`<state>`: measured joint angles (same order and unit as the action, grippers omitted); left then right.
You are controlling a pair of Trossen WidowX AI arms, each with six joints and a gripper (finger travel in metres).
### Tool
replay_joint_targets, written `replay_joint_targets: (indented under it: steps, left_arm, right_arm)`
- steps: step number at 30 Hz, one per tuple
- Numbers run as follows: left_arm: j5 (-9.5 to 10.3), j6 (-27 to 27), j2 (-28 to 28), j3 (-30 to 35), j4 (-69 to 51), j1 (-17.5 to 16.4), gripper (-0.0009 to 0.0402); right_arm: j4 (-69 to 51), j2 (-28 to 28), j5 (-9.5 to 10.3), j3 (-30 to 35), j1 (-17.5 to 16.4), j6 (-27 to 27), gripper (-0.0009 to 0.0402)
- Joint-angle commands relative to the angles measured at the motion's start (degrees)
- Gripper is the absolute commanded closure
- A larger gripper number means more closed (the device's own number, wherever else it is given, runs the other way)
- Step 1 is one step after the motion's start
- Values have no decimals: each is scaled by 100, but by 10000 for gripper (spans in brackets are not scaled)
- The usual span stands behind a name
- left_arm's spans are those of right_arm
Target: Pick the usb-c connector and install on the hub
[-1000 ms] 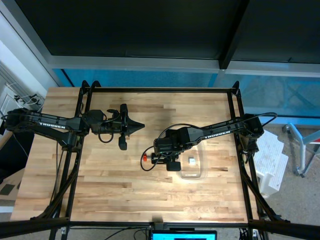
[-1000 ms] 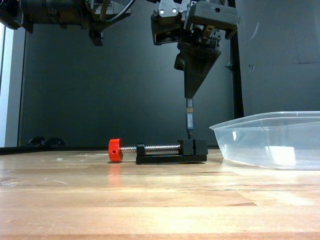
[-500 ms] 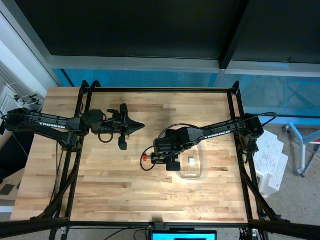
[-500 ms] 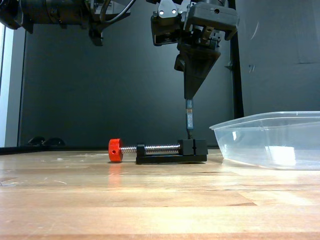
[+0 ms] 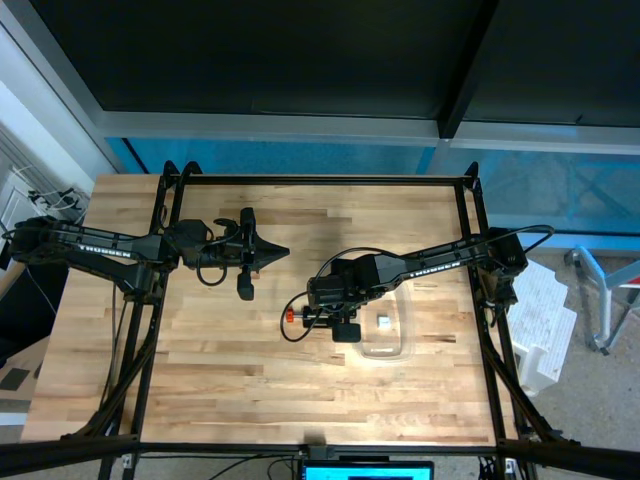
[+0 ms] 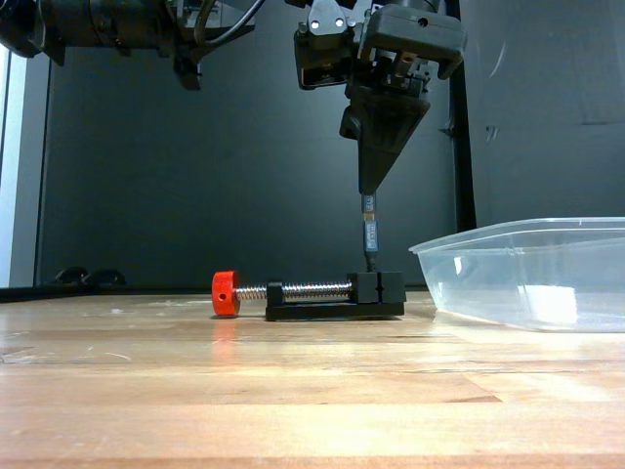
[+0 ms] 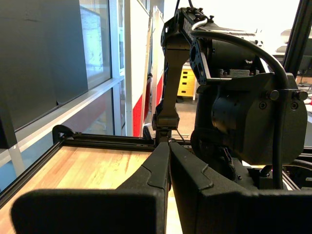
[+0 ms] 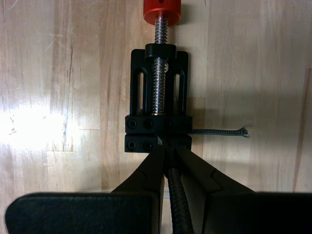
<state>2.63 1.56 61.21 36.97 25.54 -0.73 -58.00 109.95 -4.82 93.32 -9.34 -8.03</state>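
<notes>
Right gripper (image 6: pixel 368 189) is pointing straight down, its fingers pinched tight on the usb-c connector (image 6: pixel 368 233). The little grey piece hangs upright from the fingertips. Directly beneath the gripper sits the hub (image 6: pixel 334 293), flat on the table (image 6: pixel 293 410), and the connector's dark lower end meets the top of the hub's end block. From here I can't quite tell whether it's seated in the block or only touching it.

From the wrist camera the fingers (image 8: pixel 155 163) close in just above that end block, with a braided cord (image 8: pixel 176 200) running up between them. A loose end of cord lies on the wood, sticking out sideways from the hub. The hub's threaded screw (image 6: pixel 308 290) runs away from the gripper to the orange-red knob (image 6: pixel 225 293) at the far end.

On the gripper's other side, near the hub but not touching it, there's the clear tray (image 6: pixel 527 269), with a small white piece (image 5: pixel 384 322) inside.

Left gripper (image 7: pixel 169 144) is well away from all this, held level above the table on the knob side of the hub. Its fingers are pressed together and holding nothing.
</notes>
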Motion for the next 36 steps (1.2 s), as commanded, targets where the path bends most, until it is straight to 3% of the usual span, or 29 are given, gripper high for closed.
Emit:
replay_joint_targets:
  steps: [1, 36]
  left_arm:
    - [0, -2, 0, 0, 2, -2, 393]
    - [0, -2, 0, 0, 0, -2, 393]
  right_arm:
    - [-2, -2, -4, 2, 0, -2, 392]
    - [133, 2, 4, -118, 9, -4, 391]
